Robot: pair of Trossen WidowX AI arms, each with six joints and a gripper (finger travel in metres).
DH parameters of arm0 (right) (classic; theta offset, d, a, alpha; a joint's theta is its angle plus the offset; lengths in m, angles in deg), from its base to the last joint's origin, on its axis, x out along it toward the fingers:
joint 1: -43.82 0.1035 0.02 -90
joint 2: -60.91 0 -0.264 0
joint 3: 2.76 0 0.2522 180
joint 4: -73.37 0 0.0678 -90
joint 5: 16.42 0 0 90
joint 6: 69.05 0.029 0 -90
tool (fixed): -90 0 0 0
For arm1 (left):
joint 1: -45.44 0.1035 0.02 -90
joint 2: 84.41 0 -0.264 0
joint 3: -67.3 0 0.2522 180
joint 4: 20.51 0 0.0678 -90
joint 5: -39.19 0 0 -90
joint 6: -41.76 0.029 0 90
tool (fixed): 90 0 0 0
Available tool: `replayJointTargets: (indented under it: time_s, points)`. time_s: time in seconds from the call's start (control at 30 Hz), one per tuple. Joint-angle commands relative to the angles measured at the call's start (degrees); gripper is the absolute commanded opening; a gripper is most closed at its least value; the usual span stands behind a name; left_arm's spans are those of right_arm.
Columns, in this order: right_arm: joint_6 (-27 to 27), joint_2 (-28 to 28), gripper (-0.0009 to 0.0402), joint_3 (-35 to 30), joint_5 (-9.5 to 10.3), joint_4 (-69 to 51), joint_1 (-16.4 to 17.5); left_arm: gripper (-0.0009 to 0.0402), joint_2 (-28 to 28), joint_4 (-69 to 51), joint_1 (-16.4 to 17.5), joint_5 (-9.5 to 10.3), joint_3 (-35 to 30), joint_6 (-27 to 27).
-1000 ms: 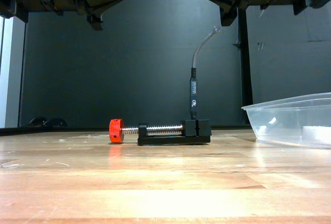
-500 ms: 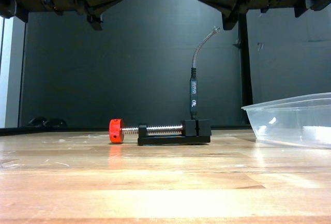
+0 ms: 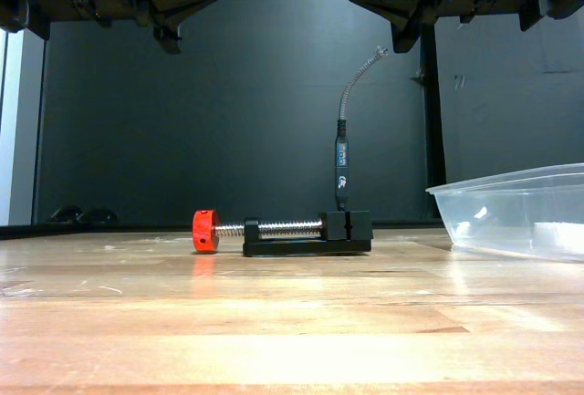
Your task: Pick the USB-C connector and install on taskboard
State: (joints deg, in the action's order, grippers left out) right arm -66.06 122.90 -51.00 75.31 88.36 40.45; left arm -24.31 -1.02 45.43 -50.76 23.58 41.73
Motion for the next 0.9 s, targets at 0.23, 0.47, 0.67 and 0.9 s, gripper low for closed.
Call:
replayJointTargets:
  time_s: [0.23,0.47,0.67,0.9]
  points:
    - [0.0,0.0,0.0,0.0,0.02,0.2,0.0,0.0,0.0,0.0,0.0,-0.02,0.0,0.0]
    - [0.5,0.0,0.0,0.0,-0.2,-0.3,0.2,0.0,0.0,0.0,0.0,-0.02,0.0,0.0]
    - [0.5,0.0,0.0,0.1,-0.2,-0.2,0.3,0.0,0.0,0.0,0.0,-0.02,0.0,0.0]
    - [0.4,0.0,0.0,0.2,-0.15,-0.1,0.4,0.0,0.0,0.0,0.0,-0.02,0.0,0.0]
